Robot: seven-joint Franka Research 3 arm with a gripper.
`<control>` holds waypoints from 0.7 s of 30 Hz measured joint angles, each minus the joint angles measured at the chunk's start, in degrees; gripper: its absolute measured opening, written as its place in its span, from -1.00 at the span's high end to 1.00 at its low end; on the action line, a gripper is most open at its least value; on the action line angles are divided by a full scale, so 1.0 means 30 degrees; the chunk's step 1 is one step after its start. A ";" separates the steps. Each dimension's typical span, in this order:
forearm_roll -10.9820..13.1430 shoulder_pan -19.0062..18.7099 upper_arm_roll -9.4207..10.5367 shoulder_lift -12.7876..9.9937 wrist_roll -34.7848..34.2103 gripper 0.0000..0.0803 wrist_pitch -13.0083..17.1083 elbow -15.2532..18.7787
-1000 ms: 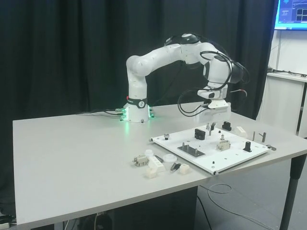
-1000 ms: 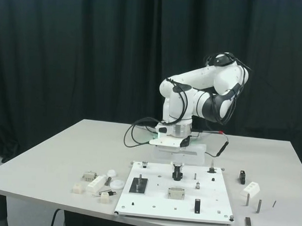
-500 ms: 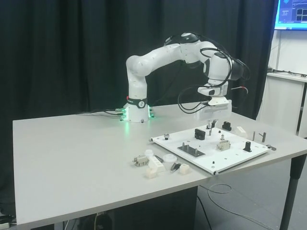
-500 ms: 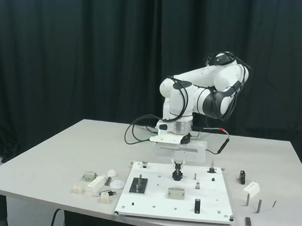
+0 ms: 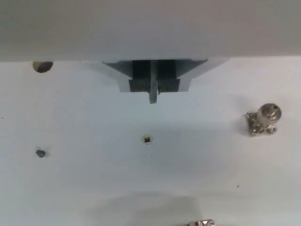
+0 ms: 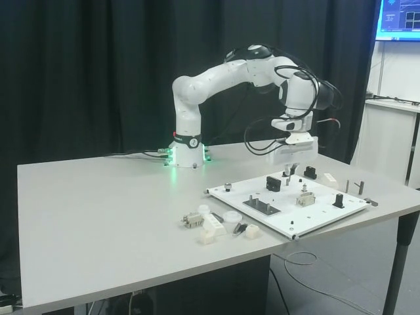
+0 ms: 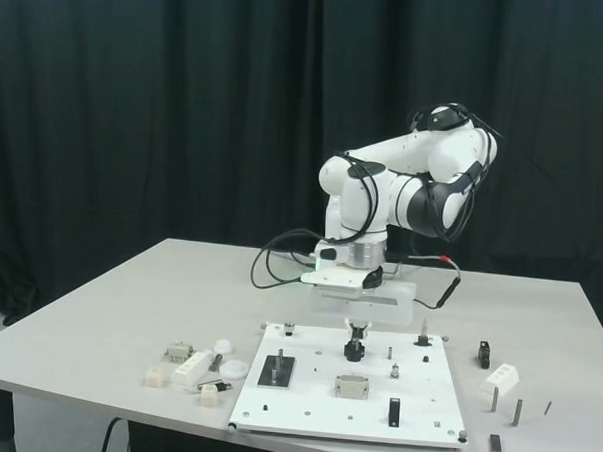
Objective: Place square peg 1.
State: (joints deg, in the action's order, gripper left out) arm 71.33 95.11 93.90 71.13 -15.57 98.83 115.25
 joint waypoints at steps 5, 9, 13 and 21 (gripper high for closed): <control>0.0115 -0.0195 0.0003 -0.0082 -0.0317 0.93 -0.0121 -0.0069; 0.0342 -0.0433 0.0019 -0.0219 -0.0701 0.93 -0.0298 -0.0216; 0.0742 -0.0777 0.0041 -0.0369 -0.1347 0.93 -0.0554 -0.0460; 0.1623 -0.1612 0.0297 -0.0498 -0.3279 0.93 -0.0689 -0.1380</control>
